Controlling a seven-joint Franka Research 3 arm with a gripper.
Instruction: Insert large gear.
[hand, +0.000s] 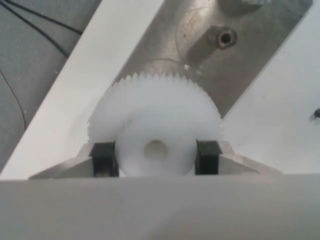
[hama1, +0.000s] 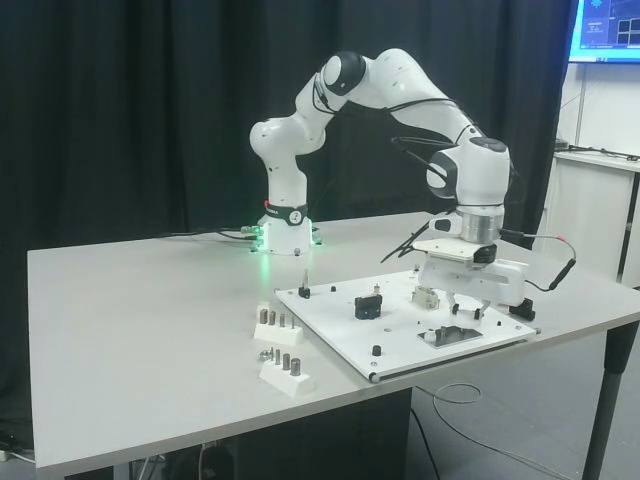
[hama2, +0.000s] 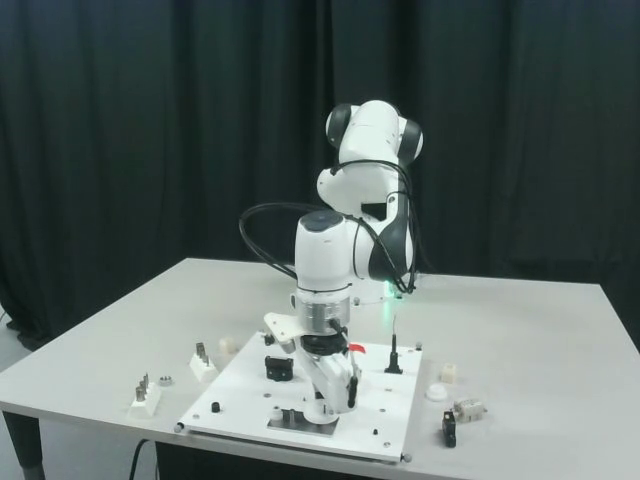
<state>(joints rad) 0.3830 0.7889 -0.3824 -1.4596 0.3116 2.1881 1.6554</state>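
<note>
Grey table fills most of the room shots, with black curtains hanging behind it the whole way round and a bit of a screen showing at the far right in the first room view. The white arm is bolted near the far edge, green light at its base. On the near part of the table sits a white board with a grey metal plate set into it, and a few small black parts on the board.

The claw is closed on the large white gear, black pads pinching its hub from both sides. The gear hangs just over the near edge of that metal plate, with a metal peg a bit further along the plate, apart from the gear.

Left of the board there are two little white blocks holding grey pegs. A thin black cable trails over the table beside the board.
</note>
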